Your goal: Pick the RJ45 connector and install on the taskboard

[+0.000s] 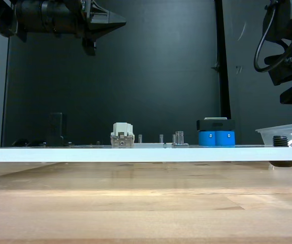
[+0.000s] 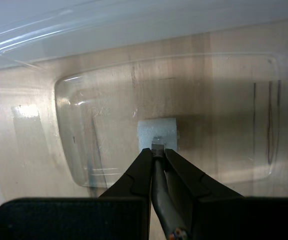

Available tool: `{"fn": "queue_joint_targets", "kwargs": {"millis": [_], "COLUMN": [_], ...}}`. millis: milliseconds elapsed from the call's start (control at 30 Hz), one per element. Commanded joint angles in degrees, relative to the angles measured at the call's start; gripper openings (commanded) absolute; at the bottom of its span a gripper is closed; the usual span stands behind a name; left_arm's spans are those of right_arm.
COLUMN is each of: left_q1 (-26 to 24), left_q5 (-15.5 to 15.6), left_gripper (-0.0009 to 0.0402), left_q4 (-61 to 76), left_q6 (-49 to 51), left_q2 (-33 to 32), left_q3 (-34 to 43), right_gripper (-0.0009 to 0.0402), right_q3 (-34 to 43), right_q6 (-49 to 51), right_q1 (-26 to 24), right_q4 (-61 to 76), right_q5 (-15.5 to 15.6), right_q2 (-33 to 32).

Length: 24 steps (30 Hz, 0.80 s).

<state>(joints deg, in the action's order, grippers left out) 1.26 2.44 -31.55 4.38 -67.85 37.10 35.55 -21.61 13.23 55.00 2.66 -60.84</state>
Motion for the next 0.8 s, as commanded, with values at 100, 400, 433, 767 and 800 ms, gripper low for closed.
{"fn": "queue_joint_targets", "kwargs": {"millis": [100, 400, 433, 767, 800], "left_q1": [0.0, 0.0, 0.02, 0.0, 0.02], "left_q5": [-0.02, -0.02, -0.02, -0.02, -0.02], "left_gripper": [0.0, 0.0, 0.0, 0.0, 0.0], "left_q4": [-0.02, -0.02, -0.02, 0.0, 0.0], "left_q6": [0.0, 0.0, 0.0, 0.0, 0.0], "left_q2": [0.0, 0.0, -0.02, -0.02, 0.0], "left_q3": [0.02, 0.02, 0.02, 0.02, 0.02], "right_gripper": [0.0004, 0.0, 0.0, 0.0, 0.0], "right_q3": [0.28, 3.74, 4.37, 13.2, 14.29], "right_q6": [-0.42, 0.2, 0.61, -0.79, -1.4], "right_q1": [0.04, 0.31, 0.33, 7.54, 8.7], "right_q4": [0.39, 4.26, 4.87, 7.87, 7.85], "right_q5": [-0.09, -0.13, -0.07, -5.25, -5.84], "right_q2": [0.0, 0.7, 0.81, 1.14, 0.98]}}
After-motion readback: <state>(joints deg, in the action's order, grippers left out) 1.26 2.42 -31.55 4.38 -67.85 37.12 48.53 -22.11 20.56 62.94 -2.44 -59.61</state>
